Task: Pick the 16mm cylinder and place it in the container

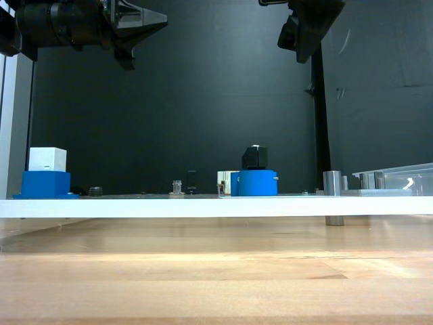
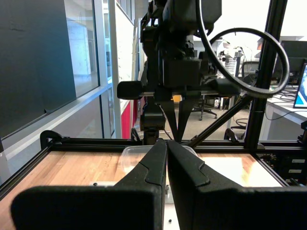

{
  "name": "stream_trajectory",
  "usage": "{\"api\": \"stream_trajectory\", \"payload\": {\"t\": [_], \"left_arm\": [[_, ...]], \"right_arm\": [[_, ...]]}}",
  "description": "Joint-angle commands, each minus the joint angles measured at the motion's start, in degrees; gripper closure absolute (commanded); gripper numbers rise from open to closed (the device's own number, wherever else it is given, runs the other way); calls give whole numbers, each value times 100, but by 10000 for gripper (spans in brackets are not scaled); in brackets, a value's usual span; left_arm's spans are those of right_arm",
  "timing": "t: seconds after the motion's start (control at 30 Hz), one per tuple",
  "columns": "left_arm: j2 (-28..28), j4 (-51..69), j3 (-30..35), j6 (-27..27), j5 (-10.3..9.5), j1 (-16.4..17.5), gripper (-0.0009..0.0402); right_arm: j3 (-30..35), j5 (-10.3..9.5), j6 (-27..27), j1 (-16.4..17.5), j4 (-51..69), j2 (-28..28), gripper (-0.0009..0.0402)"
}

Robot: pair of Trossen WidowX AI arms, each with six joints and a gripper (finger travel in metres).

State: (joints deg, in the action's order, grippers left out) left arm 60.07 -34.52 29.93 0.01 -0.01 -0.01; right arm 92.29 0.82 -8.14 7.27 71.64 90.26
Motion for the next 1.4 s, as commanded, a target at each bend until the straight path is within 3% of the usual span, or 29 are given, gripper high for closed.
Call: {"api": "stream_trajectory", "payload": {"t": [0.03,0.3,0.47,0.77,1.4], "left_arm": [[2,-2,2,0,0,0,393],[2,-2,2,0,0,0,393],[2,-2,2,0,0,0,393],[2,-2,2,0,0,0,393],[2,-2,2,0,0,0,393]], "right_arm": [[-2,9,120,105,140,81,391],[-2,20,293,437,356,317,342],[-50,284,389,651,376,317,292],[-282,289,376,841,162,409,235],[-282,413,369,992,-313,1084,208]]}}
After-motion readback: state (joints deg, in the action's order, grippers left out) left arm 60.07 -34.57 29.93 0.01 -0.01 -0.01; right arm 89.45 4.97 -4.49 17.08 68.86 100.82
